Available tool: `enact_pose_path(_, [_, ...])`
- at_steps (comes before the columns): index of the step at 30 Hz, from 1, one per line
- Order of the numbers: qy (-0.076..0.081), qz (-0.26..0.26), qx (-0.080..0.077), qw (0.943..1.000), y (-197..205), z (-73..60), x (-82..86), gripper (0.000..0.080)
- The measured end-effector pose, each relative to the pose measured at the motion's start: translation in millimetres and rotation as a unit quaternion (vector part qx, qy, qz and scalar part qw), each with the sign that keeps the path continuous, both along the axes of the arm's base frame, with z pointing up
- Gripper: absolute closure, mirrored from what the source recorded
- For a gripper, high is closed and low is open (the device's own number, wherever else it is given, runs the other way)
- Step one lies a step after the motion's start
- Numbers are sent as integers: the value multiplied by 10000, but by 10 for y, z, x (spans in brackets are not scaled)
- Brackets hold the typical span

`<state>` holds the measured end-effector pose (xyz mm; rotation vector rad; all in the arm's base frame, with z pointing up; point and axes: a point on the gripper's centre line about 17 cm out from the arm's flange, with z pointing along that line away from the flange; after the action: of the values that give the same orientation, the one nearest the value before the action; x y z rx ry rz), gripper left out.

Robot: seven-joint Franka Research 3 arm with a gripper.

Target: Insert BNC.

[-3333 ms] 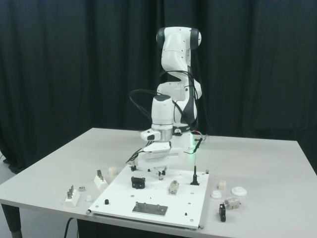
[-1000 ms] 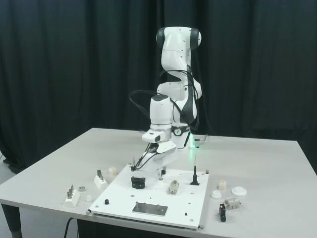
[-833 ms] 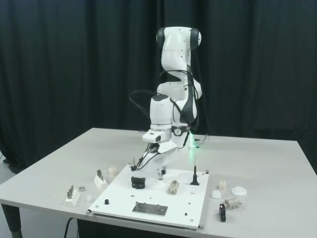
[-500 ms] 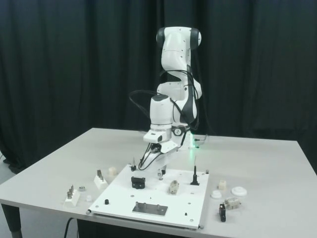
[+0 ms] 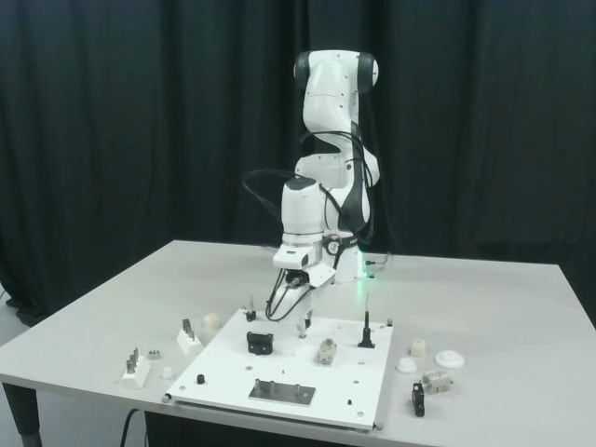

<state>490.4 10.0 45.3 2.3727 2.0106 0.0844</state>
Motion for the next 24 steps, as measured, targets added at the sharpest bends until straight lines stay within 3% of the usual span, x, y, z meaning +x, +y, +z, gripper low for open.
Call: enact_pose_path(24, [57,962,-43,9953,3,-2,-13,677])
